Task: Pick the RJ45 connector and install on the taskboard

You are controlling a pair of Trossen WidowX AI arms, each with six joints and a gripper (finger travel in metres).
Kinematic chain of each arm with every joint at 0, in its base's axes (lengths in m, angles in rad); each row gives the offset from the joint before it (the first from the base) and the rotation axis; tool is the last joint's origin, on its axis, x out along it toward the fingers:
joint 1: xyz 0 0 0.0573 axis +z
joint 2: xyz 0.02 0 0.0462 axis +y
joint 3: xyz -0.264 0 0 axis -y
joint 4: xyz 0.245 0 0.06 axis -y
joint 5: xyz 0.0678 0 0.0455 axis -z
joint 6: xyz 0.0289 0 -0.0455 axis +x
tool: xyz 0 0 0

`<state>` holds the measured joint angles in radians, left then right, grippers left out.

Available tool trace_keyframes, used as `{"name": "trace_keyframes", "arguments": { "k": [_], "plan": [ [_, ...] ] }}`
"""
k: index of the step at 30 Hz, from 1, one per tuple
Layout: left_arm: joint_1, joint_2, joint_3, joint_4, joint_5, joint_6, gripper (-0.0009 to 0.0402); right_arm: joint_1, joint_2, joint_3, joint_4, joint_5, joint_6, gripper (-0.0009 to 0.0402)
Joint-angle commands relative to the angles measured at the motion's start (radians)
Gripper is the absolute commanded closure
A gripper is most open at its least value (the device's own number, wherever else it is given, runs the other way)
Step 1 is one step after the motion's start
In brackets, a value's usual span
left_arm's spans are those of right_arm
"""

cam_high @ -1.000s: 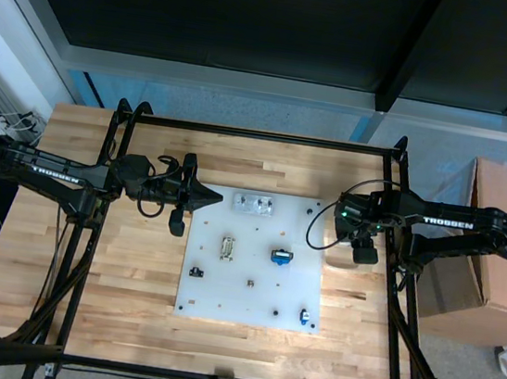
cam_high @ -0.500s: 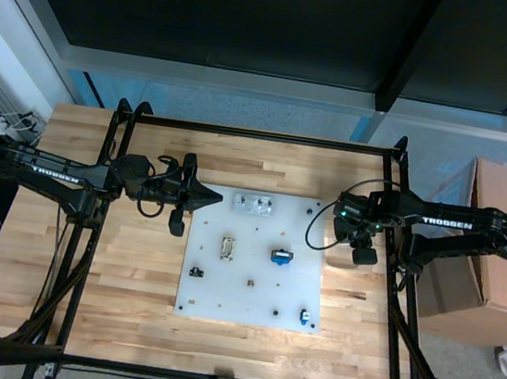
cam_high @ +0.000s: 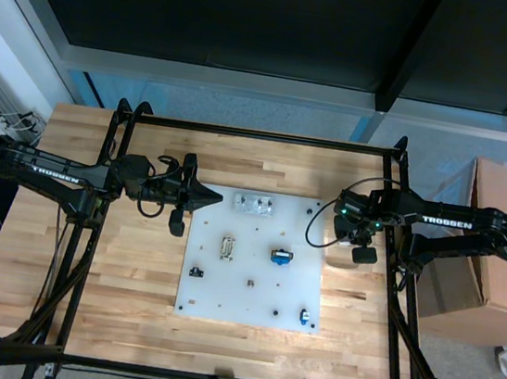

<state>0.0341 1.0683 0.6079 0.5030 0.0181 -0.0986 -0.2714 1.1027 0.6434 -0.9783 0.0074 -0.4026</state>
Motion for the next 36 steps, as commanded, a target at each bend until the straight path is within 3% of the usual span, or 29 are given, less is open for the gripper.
{"name": "trace_keyframes", "arguments": {
  "k": [1, 3, 18, 36],
  "plan": [
    [0.0, 0.0, 0.0, 0.0, 0.0, 0.0, 0.0392, 0.0, 0.0, 0.0, 0.0, 0.001, 0.0, 0.0381],
    [0.0, 0.0, 0.0, 0.0, 0.0, 0.0, 0.0393, -0.001, 0.0, 0.0, 0.0, 0.001, 0.0, 0.0397],
    [0.0, 0.0, 0.0, 0.0, 0.0, 0.0, 0.0393, -0.001, -0.001, 0.061, -0.056, 0.001, 0.001, 0.0393],
    [0.0, 0.0, 0.0, 0.0, 0.0, 0.0, 0.0393, 0.045, -0.002, 0.315, -0.342, 0.0, 0.05, 0.0394]
  ]
}}
